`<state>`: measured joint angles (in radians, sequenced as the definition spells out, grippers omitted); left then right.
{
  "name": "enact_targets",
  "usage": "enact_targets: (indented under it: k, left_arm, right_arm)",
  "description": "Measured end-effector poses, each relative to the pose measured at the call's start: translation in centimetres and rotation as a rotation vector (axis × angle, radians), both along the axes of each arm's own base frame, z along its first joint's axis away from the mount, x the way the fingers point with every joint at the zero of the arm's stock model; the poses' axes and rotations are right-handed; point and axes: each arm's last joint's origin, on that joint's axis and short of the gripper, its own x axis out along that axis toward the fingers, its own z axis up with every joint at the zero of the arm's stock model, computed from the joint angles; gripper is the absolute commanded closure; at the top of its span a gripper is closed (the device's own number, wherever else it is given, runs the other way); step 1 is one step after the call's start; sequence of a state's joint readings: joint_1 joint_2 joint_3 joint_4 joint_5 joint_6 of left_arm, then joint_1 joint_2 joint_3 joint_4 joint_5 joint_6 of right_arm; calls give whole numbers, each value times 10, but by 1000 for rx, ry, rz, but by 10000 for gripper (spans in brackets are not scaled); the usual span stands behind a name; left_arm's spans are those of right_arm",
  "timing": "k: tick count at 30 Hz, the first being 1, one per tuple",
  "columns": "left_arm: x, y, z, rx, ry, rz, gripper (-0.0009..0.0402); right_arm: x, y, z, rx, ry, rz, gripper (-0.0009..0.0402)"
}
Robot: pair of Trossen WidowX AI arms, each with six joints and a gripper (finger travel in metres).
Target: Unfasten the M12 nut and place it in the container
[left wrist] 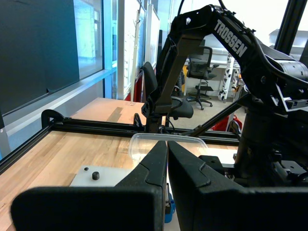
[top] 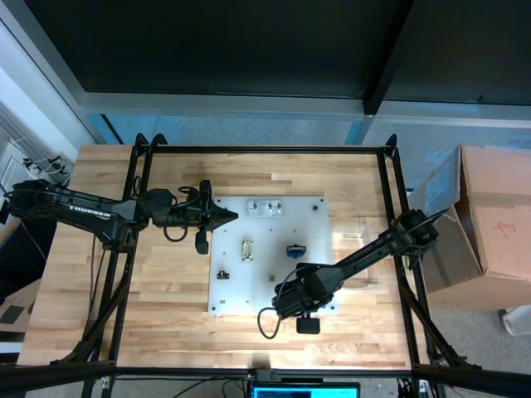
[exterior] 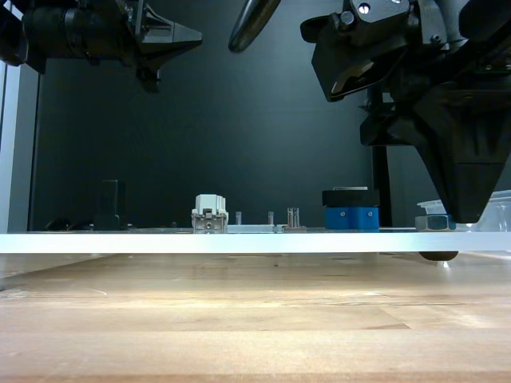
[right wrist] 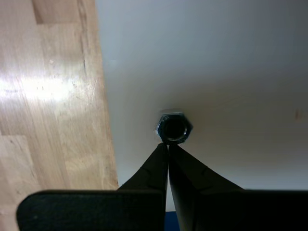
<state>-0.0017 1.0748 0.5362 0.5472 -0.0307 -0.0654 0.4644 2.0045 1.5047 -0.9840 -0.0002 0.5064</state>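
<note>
Nut (right wrist: 173, 128) sits by the board's (right wrist: 216, 67) near right edge, seemingly on its stud, just beyond the right gripper's (right wrist: 168, 146) tips. Its jaws are together, empty. Left gripper (top: 235, 216), jaws together, hovers over the board's left edge.

Wooden surface (top: 166, 315) — a white board (top: 249, 286) lies on it; a clear container (top: 353, 232) sits just beside the board's right edge.

The left arm (top: 83, 211) reaches inward, held high and level, and its left gripper (top: 227, 217) points toward the middle with fingers (left wrist: 149, 168) pressed together. The right arm (top: 373, 247) slants in and down. The right gripper (exterior: 463, 215) points straight down, low, its fingers closed tip to tip with nothing between them.
</note>
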Motion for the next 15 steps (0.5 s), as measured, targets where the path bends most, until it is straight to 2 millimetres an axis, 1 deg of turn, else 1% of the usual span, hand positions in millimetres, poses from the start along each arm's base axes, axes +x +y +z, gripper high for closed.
enact_targets:
  k: [7,15]
  left_arm:
    - [0,0,0,0,0,0,393]
    - [0,0,0,0,0,0,393]
  right_arm:
    - [0,0,0,-3,-1,-1,394]
    - [-1,0,2,8,-1,-4,391]
